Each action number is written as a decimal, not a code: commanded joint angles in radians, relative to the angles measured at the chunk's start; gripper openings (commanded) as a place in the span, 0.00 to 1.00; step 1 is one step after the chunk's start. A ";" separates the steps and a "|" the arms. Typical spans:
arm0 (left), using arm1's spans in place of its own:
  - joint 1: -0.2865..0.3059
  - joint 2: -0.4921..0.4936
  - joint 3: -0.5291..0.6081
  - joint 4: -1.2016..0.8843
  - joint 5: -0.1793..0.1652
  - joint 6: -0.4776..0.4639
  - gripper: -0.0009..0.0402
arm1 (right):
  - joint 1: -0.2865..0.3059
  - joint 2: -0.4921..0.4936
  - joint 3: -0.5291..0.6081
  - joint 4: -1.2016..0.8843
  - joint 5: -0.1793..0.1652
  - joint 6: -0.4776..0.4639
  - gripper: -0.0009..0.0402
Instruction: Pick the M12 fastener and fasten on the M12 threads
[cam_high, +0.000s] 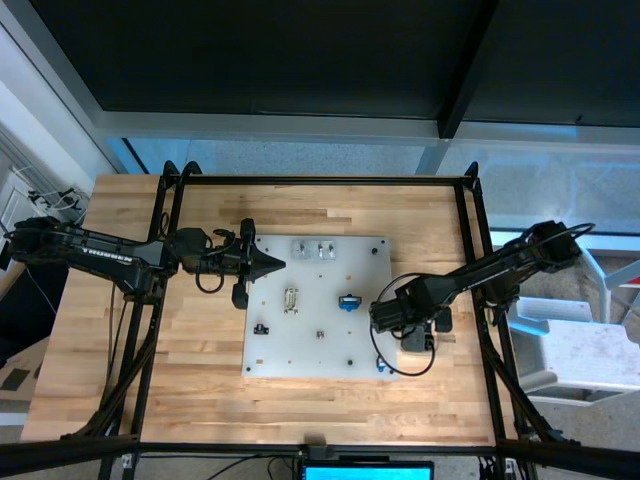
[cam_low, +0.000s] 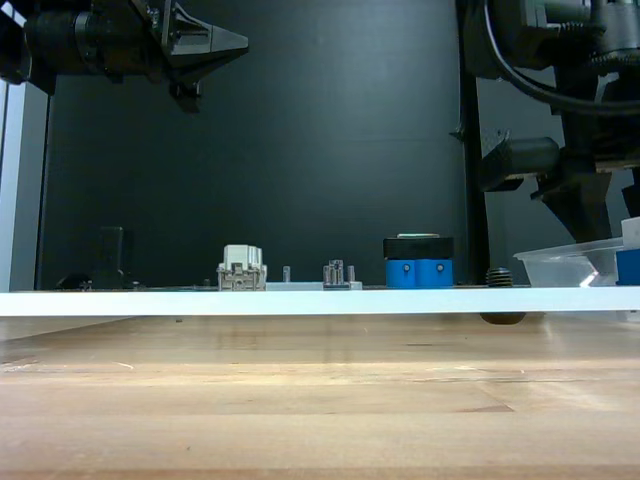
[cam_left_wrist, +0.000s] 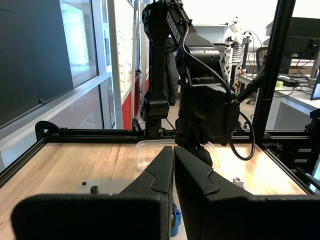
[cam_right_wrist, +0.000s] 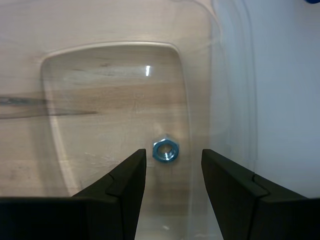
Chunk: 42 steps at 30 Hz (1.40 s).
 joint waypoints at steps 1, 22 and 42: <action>0.000 0.000 0.000 0.000 0.000 0.000 0.02 | -0.001 0.016 -0.005 0.005 0.000 -0.023 0.39; 0.000 0.000 0.000 0.000 0.000 0.000 0.02 | -0.016 0.016 -0.087 0.096 0.005 -0.023 0.39; 0.000 0.000 0.000 0.000 0.000 0.000 0.02 | -0.027 0.016 -0.146 0.169 0.016 -0.022 0.39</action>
